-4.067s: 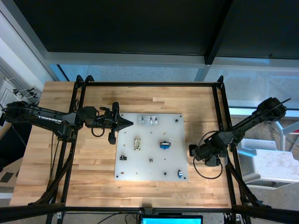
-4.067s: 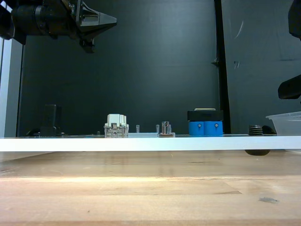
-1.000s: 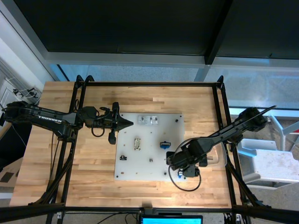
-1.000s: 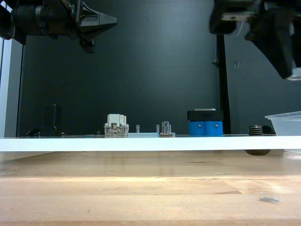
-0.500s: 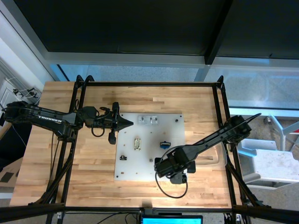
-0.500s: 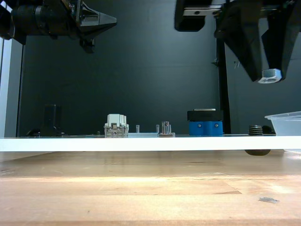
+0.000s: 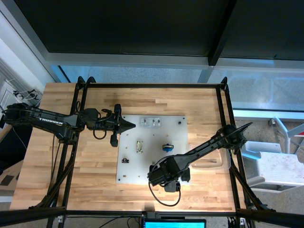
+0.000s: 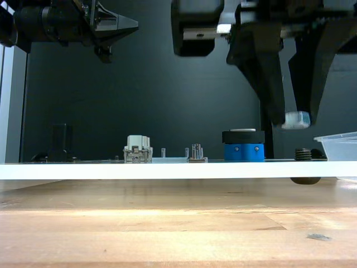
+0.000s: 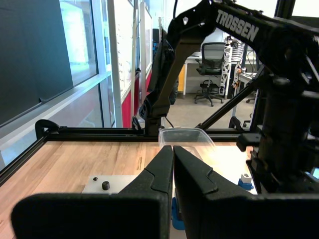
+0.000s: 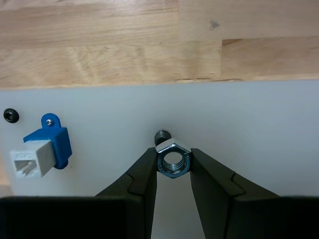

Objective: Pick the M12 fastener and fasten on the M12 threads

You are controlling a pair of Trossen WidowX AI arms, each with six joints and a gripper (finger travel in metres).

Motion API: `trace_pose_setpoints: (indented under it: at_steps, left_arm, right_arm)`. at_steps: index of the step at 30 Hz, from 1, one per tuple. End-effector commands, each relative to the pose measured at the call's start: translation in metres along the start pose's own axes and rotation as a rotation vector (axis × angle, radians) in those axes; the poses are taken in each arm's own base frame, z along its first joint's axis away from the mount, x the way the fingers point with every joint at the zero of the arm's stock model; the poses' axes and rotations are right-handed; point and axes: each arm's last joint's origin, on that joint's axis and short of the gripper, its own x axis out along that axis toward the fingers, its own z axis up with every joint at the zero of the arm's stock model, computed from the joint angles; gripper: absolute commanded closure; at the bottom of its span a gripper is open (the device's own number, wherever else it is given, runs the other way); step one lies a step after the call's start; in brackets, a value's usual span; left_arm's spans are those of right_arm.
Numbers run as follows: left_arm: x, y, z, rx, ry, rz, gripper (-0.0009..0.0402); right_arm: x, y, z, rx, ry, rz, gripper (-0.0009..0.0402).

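Here we see the left pincer [image 7: 129, 125] hanging high over the far left corner of the white board [image 7: 135, 166]. Its two fingers [image 9: 159, 172] are pressed together and grip nothing. Further right, the right pincer [image 8: 294, 118] reaches in over the board's near edge, toward its near right corner, with its tips pointing down. It is closed narrow on the M12 fastener [image 10: 173, 162], a small silver hex nut clamped by two opposite flats, its hole facing the wrist camera. We see the nut in the air above the board, touching only the pincer. The black ribbed stud [image 8: 303, 154] stands bare, its ribs showing, below the nut and slightly to its right in the low view. Rightmost, the clear tray [image 8: 339, 143] sits on the tabletop [image 7: 95, 190] beside the board's right edge.
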Motion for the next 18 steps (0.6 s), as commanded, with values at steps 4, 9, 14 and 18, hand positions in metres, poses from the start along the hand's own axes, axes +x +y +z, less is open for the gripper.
trace_pose_setpoints:
  at_steps: [4,9,14,18]
  left_arm:
    - [0.0001,0.0001,-0.0001,0.000,0.000,0.000,0.0393]
    - [0.0001,0.0000,-0.0001,0.000,0.000,0.000,0.0393]
    - [0.0001,0.0000,-0.0001,0.000,0.000,0.000,0.0393]
    - [0.0001,0.0001,-0.0001,0.000,0.000,0.000,0.0393]
  right_arm:
    - [0.0024,-0.0001,-0.0011,0.004,0.001,0.005,0.0380]
    - [0.0055,0.0010,-0.0034,0.007,0.001,0.005,0.0380]
    - [0.0091,0.0045,-0.0056,0.007,-0.006,-0.008,0.0380]
    - [0.0092,0.0051,-0.0060,0.007,-0.004,-0.005,0.0380]
